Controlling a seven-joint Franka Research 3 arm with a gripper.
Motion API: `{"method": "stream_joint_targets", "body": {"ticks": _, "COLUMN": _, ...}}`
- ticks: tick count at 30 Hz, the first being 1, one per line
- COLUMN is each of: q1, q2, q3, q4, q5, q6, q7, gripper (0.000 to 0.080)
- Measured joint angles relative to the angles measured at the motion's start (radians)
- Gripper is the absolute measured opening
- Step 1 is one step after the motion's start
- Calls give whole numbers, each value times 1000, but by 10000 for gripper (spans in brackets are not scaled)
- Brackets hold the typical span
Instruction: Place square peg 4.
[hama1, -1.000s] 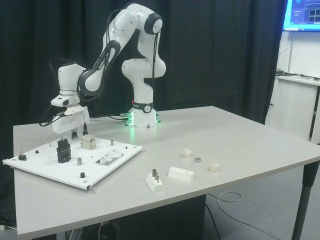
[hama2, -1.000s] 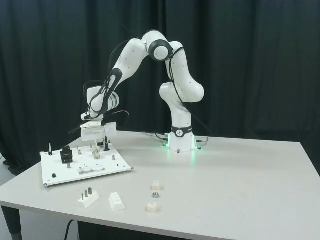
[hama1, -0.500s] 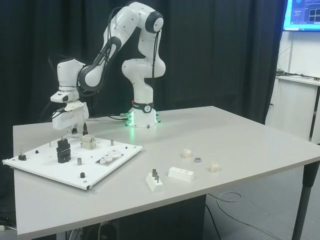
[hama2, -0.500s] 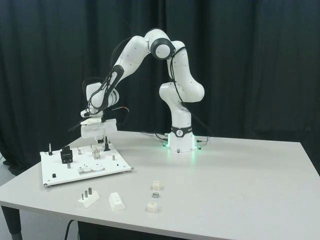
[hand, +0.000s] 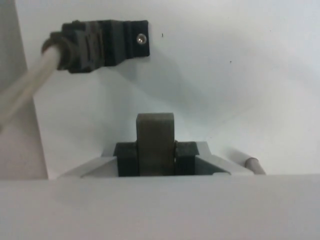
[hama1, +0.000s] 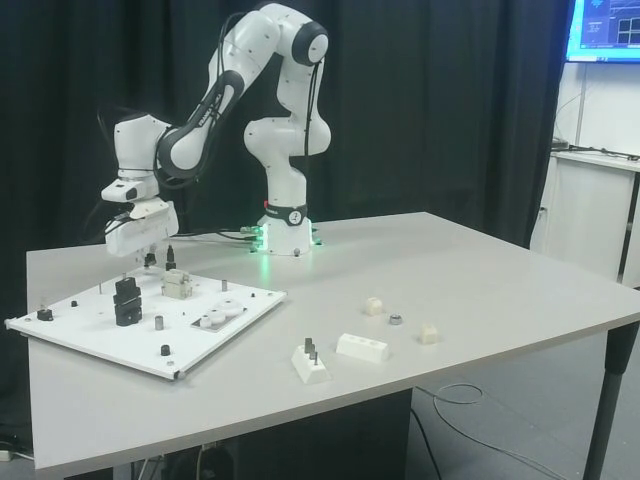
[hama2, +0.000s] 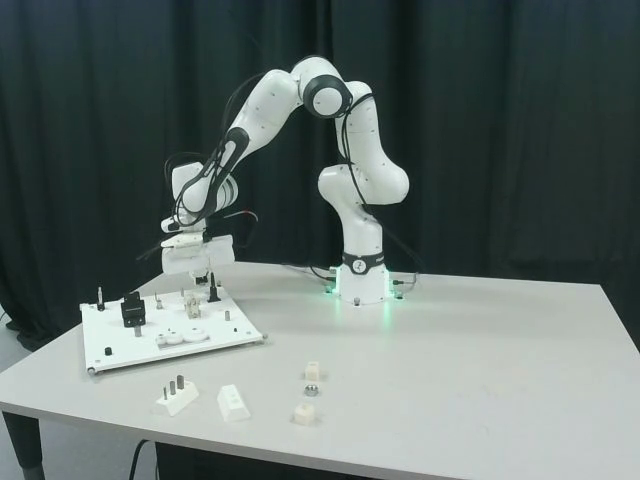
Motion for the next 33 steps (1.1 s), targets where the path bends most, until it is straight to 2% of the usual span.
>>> {"method": "stream_joint_targets", "body": {"ticks": 21, "q1": 38, "q2": -14, "q3": -24, "q4": 11, "q5": -8, "q6": -11, "q7": 19, "gripper": 150}}
{"method": "stream_joint_targets", "body": {"ticks": 28, "q1": 78, "q2": -47, "q3": -48, "q4": 36, "q5": -12, "q6": -33, "q7": 50, "gripper": 150}}
{"method": "stream_joint_targets", "body": {"ticks": 33, "q1": 121, "q2": -85, "q3": -75, "q4": 71, "q5": -38, "q6": -72, "q7": 104, "gripper": 150}}
